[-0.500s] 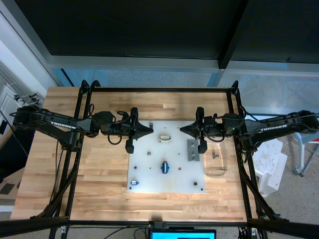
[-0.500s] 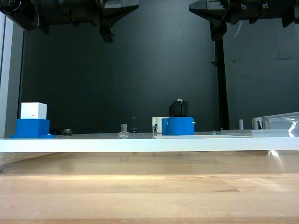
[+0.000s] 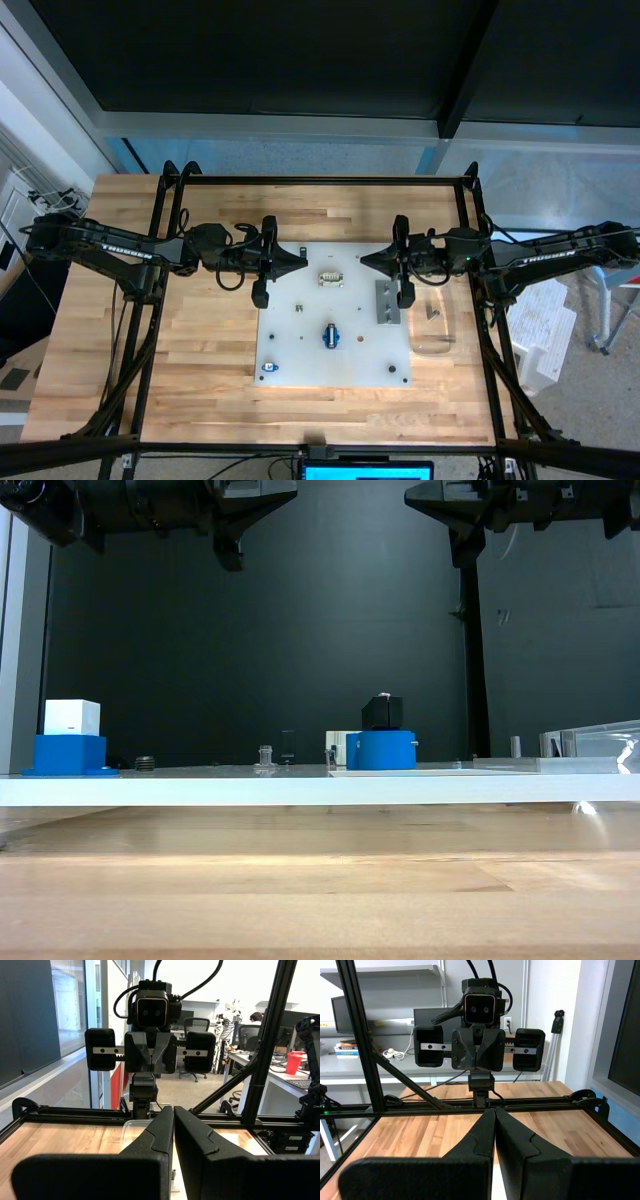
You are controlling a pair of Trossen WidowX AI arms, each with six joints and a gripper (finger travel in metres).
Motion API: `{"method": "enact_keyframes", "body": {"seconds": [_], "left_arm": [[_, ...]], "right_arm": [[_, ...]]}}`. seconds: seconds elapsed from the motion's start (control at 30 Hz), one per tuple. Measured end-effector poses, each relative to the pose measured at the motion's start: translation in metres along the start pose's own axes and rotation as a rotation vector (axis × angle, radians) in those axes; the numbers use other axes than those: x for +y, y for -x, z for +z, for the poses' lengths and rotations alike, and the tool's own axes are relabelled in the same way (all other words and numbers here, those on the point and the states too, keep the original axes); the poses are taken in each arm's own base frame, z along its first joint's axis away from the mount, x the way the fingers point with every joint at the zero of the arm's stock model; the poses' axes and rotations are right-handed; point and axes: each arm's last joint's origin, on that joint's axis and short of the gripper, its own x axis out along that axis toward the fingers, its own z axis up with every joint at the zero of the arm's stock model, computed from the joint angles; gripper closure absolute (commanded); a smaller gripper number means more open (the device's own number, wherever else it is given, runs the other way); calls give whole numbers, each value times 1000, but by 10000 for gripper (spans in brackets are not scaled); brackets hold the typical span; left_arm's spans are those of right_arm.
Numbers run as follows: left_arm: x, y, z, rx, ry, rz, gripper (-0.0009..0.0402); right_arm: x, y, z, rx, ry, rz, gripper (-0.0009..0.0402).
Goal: Pick the 16mm cylinder and install on the taskboard
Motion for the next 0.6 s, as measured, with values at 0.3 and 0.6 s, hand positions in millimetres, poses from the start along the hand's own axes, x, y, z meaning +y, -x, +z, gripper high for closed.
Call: {"method": "enact_keyframes", "body": {"seconds": [0.3,0.6], "left_arm": [[0,0,0,0,0,0,393],[0,0,0,-1,0,0,393]], "right_arm": [[7,2,-8,190,-35,21,393],[12,18,0,617,-41,5,393]]}}
